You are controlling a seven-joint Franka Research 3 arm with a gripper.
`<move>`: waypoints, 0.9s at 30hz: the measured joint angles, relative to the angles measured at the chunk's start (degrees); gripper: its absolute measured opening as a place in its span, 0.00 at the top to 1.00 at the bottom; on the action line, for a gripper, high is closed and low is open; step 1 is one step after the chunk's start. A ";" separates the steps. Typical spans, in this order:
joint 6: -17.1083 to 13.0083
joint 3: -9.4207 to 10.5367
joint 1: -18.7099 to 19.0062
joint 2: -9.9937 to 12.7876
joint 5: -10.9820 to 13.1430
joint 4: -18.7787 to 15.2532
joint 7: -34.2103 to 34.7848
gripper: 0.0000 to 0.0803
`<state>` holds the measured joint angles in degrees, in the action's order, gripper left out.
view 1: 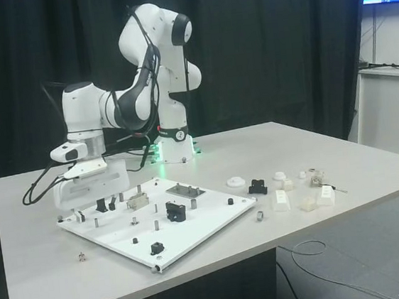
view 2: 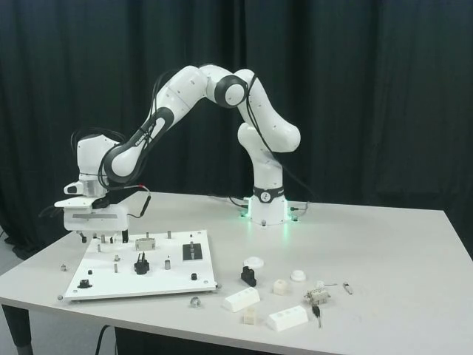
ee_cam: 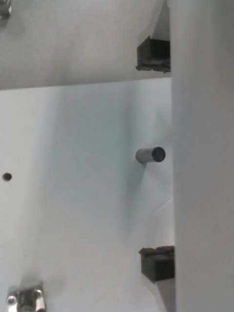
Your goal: Remove round peg 2.
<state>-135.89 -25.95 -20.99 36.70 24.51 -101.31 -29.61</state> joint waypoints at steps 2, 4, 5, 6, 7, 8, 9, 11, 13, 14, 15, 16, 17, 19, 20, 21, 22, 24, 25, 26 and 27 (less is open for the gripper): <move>0.00 0.00 0.01 0.29 -0.03 0.07 0.03 0.00; 0.00 0.00 0.01 0.59 -0.06 0.16 0.06 0.00; 0.00 -0.01 0.01 0.75 -0.09 0.22 0.08 0.00; 0.00 -0.02 0.01 0.93 -0.12 0.28 0.10 0.00; 0.00 -0.04 0.01 1.11 -0.15 0.35 0.12 0.00; 0.00 -0.06 0.01 1.29 -0.18 0.42 0.14 0.00; 0.00 -0.08 0.01 1.48 -0.20 0.52 0.14 0.00; 0.00 -0.13 0.01 1.83 -0.24 0.71 0.17 0.00; 0.01 -0.17 0.01 2.17 -0.26 0.90 0.25 0.00; 0.01 -0.18 0.01 2.30 -0.26 0.97 0.30 0.00; 0.02 -0.20 0.01 2.43 -0.27 1.05 0.36 0.00; 0.02 -0.22 0.01 2.57 -0.27 1.13 0.43 0.00; 0.02 -0.23 0.01 2.68 -0.27 1.19 0.50 0.00; 0.03 -0.24 0.01 2.87 -0.27 1.30 0.70 0.00; 0.03 -0.25 0.01 2.94 -0.27 1.35 0.78 0.00; 0.04 -0.25 0.01 3.00 -0.27 1.39 0.86 0.00; 0.04 -0.25 0.01 3.04 -0.27 1.42 0.90 0.00; 0.04 -0.25 0.01 3.12 -0.27 1.47 0.94 0.00; 0.04 -0.26 0.01 3.15 -0.27 1.50 0.95 0.00; 0.04 -0.27 0.01 3.19 -0.27 1.52 0.96 0.00; 0.04 -0.29 0.01 3.22 -0.27 1.54 0.96 0.00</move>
